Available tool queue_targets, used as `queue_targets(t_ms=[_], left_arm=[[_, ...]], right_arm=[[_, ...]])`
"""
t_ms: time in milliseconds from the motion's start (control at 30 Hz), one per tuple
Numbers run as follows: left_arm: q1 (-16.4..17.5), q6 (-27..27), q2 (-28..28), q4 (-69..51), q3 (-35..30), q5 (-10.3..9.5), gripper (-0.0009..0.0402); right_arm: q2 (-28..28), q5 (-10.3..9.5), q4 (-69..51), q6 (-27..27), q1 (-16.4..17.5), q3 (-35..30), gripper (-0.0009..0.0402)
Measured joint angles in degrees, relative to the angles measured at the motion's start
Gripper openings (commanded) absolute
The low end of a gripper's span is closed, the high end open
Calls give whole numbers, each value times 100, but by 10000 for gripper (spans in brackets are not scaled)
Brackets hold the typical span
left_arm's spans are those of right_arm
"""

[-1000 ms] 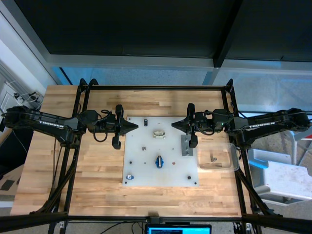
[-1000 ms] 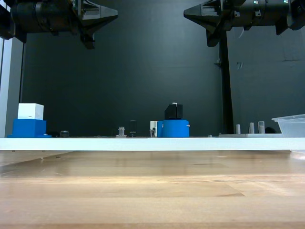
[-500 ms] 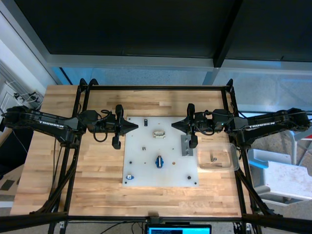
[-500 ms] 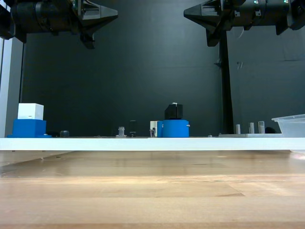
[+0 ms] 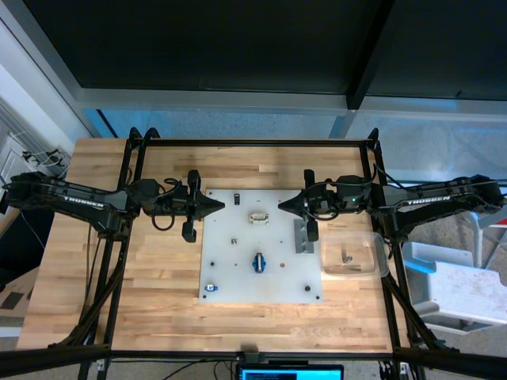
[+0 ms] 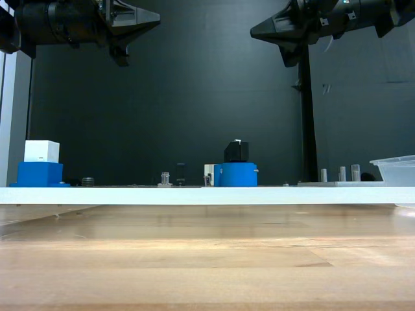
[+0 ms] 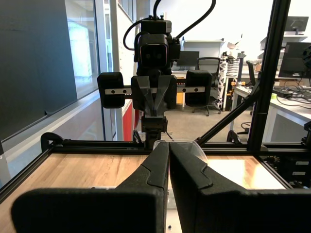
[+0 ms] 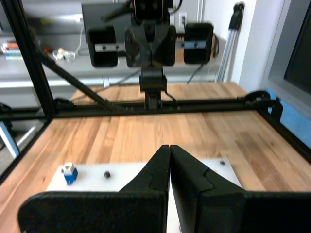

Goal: Pick the 16mm cylinder and place it in the taskboard

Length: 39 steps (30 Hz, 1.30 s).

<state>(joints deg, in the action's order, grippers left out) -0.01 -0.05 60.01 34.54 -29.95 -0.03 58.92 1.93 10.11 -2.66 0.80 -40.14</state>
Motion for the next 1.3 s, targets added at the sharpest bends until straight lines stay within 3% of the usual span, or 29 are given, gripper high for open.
queue_targets(t_ms=[1300], left_arm=[[0,2,-2,0,0,2,0]], right_arm=[[-413,0,-2896,-1060,92,-160,0]])
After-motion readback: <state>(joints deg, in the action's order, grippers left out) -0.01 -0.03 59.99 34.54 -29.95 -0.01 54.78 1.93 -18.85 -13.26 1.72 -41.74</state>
